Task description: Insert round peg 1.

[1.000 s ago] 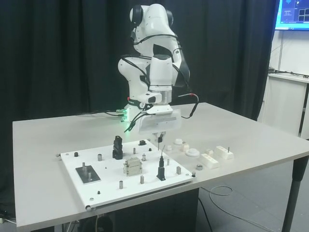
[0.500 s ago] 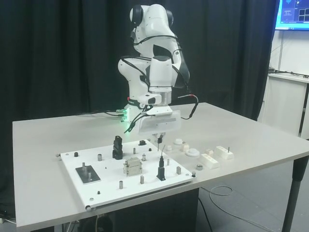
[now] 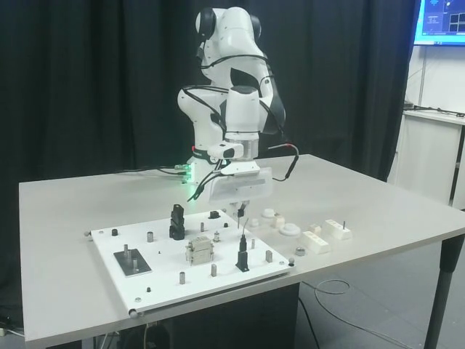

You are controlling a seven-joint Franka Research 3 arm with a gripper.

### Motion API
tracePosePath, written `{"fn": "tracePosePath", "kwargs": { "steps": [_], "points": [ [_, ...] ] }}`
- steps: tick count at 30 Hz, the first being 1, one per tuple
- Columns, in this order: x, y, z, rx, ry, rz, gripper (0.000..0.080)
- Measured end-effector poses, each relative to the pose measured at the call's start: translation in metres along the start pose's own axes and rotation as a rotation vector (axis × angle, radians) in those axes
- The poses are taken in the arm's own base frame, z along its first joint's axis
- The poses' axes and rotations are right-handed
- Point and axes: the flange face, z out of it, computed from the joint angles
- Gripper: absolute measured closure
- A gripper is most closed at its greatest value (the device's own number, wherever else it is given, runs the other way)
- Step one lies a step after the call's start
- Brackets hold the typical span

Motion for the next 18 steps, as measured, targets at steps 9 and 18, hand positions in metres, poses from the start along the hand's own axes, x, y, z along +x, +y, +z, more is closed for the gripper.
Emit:
{"fn": "tracePosePath", "kwargs": {
  "steps": [9,18],
  "points": [
    [0.0004,-0.0002,0.0031,0.003,0.015,0.005,0.0788],
    [0.0004,-0.0027,0.0098,0.004,0.029,0.009,0.0788]
  ]
}}
